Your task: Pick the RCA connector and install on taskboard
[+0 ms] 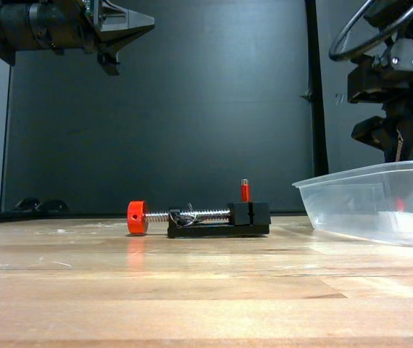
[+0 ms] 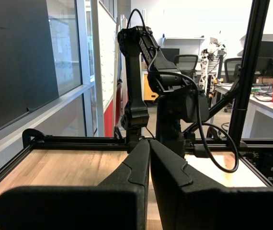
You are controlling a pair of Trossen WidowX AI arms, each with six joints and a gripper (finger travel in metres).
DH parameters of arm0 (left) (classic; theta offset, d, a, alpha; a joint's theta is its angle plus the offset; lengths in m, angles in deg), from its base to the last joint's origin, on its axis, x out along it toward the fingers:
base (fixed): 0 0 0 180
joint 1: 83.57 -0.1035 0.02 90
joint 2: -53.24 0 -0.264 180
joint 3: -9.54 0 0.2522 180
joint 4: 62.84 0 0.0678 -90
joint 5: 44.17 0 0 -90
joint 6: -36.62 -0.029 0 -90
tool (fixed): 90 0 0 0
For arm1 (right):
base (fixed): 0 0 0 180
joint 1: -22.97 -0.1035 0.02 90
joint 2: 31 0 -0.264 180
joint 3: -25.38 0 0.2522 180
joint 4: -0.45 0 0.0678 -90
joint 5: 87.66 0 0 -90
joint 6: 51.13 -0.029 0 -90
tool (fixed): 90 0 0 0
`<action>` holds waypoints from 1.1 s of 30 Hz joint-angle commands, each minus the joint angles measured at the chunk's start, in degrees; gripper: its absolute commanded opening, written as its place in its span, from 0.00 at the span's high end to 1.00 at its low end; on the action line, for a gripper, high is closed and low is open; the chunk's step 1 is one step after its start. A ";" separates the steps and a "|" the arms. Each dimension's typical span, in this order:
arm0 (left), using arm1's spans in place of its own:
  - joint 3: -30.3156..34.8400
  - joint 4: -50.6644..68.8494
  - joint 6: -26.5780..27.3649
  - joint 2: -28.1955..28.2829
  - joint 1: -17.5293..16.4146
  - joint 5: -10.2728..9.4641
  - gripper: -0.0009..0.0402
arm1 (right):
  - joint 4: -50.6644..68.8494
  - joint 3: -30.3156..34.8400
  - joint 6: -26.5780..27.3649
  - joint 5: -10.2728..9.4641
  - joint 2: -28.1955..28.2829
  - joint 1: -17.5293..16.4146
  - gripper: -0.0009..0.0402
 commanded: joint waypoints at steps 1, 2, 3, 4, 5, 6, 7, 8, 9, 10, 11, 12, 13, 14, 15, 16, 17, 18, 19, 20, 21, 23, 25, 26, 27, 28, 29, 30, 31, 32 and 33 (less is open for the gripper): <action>0.02 -0.02 0.00 0.00 0.00 0.00 0.98 | 1.64 1.18 -0.04 0.00 -0.92 0.07 0.97; 0.02 -0.02 0.00 0.00 -0.02 0.00 0.98 | 2.29 1.60 -0.07 0.02 -1.20 0.07 0.97; 0.02 0.00 0.00 0.00 0.00 0.00 0.98 | 3.17 2.05 -0.07 0.04 -1.55 0.07 0.97; 0.02 0.00 0.00 0.00 0.00 0.00 0.98 | 4.20 2.60 -0.07 0.04 -1.88 0.09 0.97; 0.02 0.00 0.00 0.00 0.00 0.00 0.98 | 5.29 3.19 -0.09 0.04 -2.27 0.11 0.98; 0.02 -0.02 0.00 0.00 -0.02 0.00 0.98 | 6.38 3.82 -0.09 0.02 -2.67 0.11 0.97; 0.02 -0.02 0.00 0.00 0.00 0.00 0.98 | 7.58 4.57 -0.09 0.02 -3.02 0.11 0.97; 0.02 -0.02 0.00 0.00 0.00 0.00 0.98 | 8.85 5.40 -0.09 0.00 -3.32 0.13 0.97; 0.02 0.00 0.00 0.00 0.00 0.00 0.98 | 10.32 6.38 -0.09 -0.04 -3.52 0.13 0.97; 0.02 0.00 0.00 0.00 -0.02 0.00 0.98 | 11.76 7.41 -0.09 -0.04 -3.65 0.22 0.98; 0.02 0.00 0.00 0.00 0.00 0.00 0.98 | 13.27 8.57 -0.09 -0.07 -3.72 0.22 0.97; 0.02 0.00 0.00 0.00 0.00 0.00 0.98 | 14.78 9.68 -0.09 -0.07 -3.87 0.26 0.97; 0.02 -0.02 0.00 0.00 0.00 0.00 0.98 | 16.15 10.78 -0.09 -0.07 -3.91 0.35 0.97; 0.02 0.00 0.00 0.00 -0.02 0.00 0.98 | 17.57 11.96 -0.09 -0.07 -3.91 0.42 0.97; 0.02 -0.02 0.00 0.00 0.00 0.00 0.98 | 18.88 13.03 -0.09 -0.07 -3.91 0.48 0.98; 0.02 0.00 0.00 0.00 0.00 0.00 0.98 | 20.00 13.99 -0.09 -0.07 -3.91 0.48 0.97; 0.02 -0.02 0.00 0.00 -0.02 0.00 0.98 | 20.96 14.93 -0.09 -0.04 -3.91 0.48 0.97; 0.02 0.00 0.00 0.00 -0.02 0.00 0.98 | 21.66 15.63 -0.09 -0.02 -3.91 0.50 0.97; 0.02 -0.02 0.00 0.00 0.00 0.00 0.98 | 22.12 16.17 -0.09 -0.02 -3.91 0.50 0.97; 0.02 -0.02 0.00 0.00 0.00 0.00 0.98 | 22.49 16.61 -0.09 -0.02 -3.91 0.50 0.97; 0.02 -0.02 0.00 0.00 -0.02 0.00 0.98 | 22.75 16.87 -0.09 -0.02 -3.91 0.50 0.97; 0.02 0.00 0.00 0.00 0.00 0.00 0.98 | 22.77 16.92 -0.11 -0.11 -3.91 0.59 0.97; 0.02 -0.02 0.00 0.00 -0.02 0.00 0.98 | 22.75 16.92 -0.11 -0.13 -3.91 0.63 0.97; 0.02 -0.02 0.00 0.00 0.00 0.00 0.98 | 22.73 16.92 -0.11 -0.13 -3.91 0.85 0.97; 0.02 0.00 0.00 0.00 0.00 0.00 0.98 | 22.73 16.92 -0.11 -0.15 -3.91 1.11 0.97; 0.02 -0.02 0.00 0.00 0.00 0.00 0.98 | 22.67 16.92 -0.11 -0.37 -3.82 1.38 0.97; 0.02 -0.02 0.00 0.00 -0.02 0.00 0.98 | 22.47 16.92 -0.11 -0.42 -3.72 1.70 0.98; 0.02 0.00 0.00 0.00 0.00 0.00 0.98 | 22.08 17.00 -0.11 -0.42 -3.34 2.08 0.97; 0.02 0.00 0.00 0.00 0.00 0.00 0.98 | 21.77 17.25 -0.11 -0.42 -3.04 2.43 0.97; 0.02 -0.02 0.00 0.00 -0.02 0.00 0.98 | 21.44 17.59 -0.11 -0.46 -2.54 2.69 0.97; 0.02 0.00 0.00 0.00 -0.02 0.00 0.98 | 21.16 18.10 -0.07 -0.46 -1.86 3.04 0.97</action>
